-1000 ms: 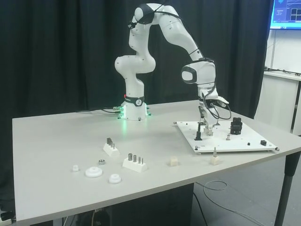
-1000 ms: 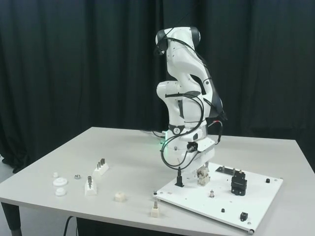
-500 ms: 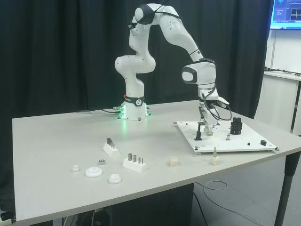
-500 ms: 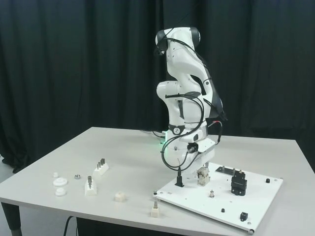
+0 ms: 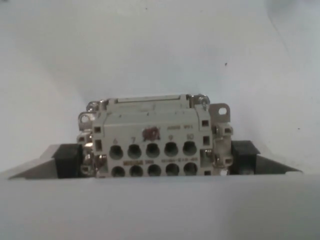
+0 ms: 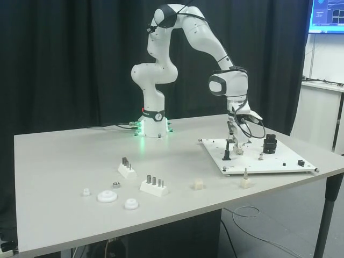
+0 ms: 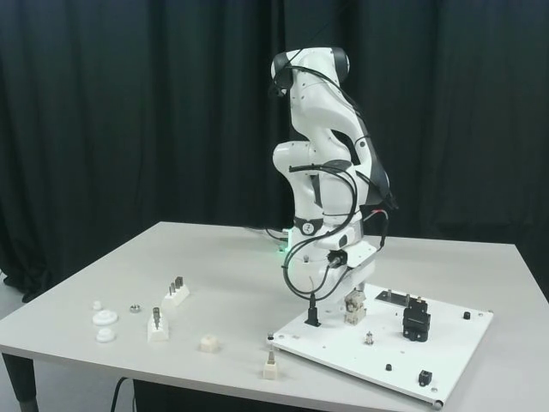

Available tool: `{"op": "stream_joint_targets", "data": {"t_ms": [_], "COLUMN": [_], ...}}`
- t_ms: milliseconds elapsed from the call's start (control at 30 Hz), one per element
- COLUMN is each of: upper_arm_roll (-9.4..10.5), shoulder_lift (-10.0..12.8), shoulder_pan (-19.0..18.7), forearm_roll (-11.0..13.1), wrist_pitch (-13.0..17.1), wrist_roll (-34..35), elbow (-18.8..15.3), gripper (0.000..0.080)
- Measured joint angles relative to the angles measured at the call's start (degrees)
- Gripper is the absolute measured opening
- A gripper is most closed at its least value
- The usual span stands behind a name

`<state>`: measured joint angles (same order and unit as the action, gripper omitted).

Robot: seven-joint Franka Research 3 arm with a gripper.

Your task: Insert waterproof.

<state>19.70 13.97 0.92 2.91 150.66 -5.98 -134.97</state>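
The waterproof connector (image 5: pixel 152 145) is a grey-white block with two rows of round holes. It sits between my two black finger pads (image 5: pixel 67 160), and my gripper (image 5: pixel 156 159) is shut on it from both sides. In the room views the gripper (image 6: pixel 237 141) hangs straight down over the near-left part of the white board (image 6: pixel 279 161), holding the connector (image 7: pixel 352 307) just above the board's surface. Whether the connector touches the board is hidden by the fingers.
On the board stand a black post (image 6: pixel 227 155) close beside the gripper, a black block (image 6: pixel 269 144) and a few small pegs. Off the board lie a white cube (image 6: pixel 199 184), a peg block (image 6: pixel 245 181), two pin holders (image 6: pixel 154 185) and white gears (image 6: pixel 107 196).
The wrist and gripper have shifted very slightly upward with the connector still held. Nothing else on the table has moved.
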Motion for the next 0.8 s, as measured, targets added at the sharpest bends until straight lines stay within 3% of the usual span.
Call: {"op": "stream_joint_targets", "data": {"t_ms": [367, 800], "upper_arm_roll": [0.1, -0.13], "shoulder_lift": [-0.1, -0.1], "shoulder_pan": [-0.3, -0.6], "forearm_roll": [1.4, 1.2], "wrist_pitch": [-0.8, -0.2], "wrist_roll": [0.0, 0.0], "elbow": [0.1, -0.1], "gripper": [0.0619, 0.0619]}}
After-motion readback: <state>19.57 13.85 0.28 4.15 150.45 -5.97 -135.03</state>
